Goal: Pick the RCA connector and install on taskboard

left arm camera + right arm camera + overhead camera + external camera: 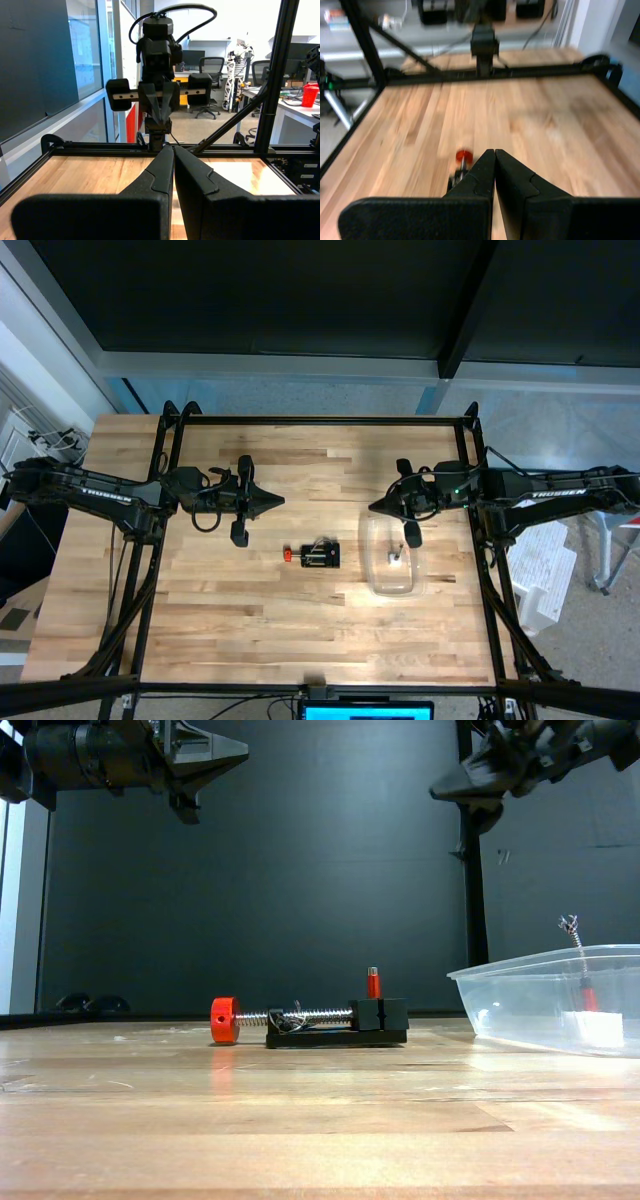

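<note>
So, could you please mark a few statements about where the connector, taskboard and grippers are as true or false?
1. The RCA connector lies in the clear tray. True.
2. The right gripper holds the connector. False: it is shut and empty, up above the table.
3. The taskboard sits inside the tray. False: it stands on the table beside the tray.
4. The left gripper is shut, up above the table. True.

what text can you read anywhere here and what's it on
"TROSSEN": on the left arm; its left gripper hangs shut over the table, left of the taskboard.
"TROSSEN": on the right arm; its right gripper hangs shut by the clear tray's far end.
Printed papers right of the table: too small to read.
</note>
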